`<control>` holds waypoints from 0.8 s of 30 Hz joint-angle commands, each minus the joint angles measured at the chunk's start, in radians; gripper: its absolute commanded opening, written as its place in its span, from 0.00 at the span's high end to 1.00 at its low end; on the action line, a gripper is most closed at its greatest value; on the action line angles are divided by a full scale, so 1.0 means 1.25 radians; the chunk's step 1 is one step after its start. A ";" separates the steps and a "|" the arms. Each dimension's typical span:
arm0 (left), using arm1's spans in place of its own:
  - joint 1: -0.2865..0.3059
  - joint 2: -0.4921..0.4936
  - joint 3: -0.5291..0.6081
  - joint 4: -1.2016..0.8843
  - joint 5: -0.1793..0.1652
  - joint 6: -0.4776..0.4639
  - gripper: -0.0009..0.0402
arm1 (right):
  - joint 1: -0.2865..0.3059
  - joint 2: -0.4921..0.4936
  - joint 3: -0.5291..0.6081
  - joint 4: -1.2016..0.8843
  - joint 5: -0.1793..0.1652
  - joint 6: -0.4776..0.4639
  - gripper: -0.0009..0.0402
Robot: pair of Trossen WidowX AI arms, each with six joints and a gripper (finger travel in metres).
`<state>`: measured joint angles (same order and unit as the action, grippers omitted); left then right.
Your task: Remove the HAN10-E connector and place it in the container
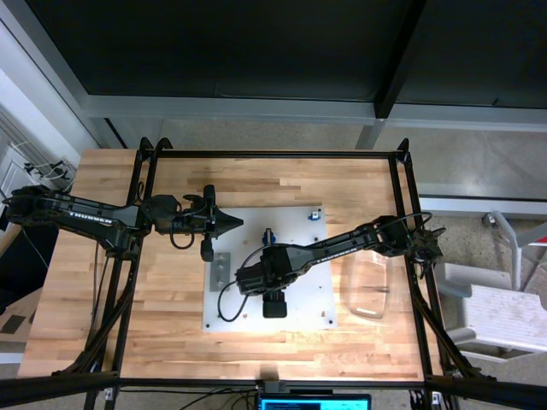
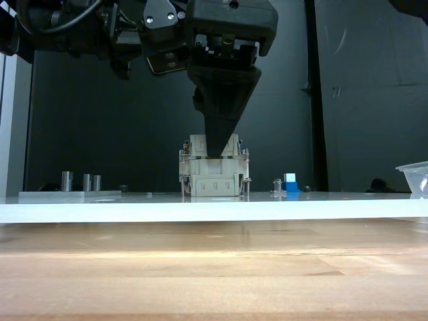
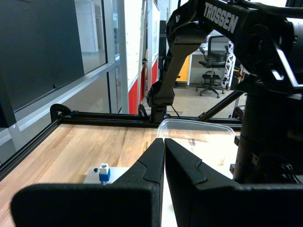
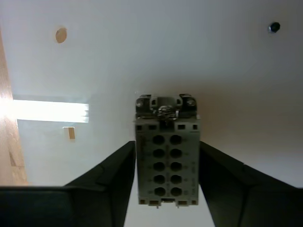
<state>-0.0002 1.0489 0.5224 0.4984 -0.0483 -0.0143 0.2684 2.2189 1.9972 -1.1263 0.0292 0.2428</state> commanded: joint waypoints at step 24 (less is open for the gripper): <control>0.000 0.000 0.000 0.000 0.000 0.000 0.98 | 0.002 -0.031 0.001 -0.008 -0.004 0.002 0.87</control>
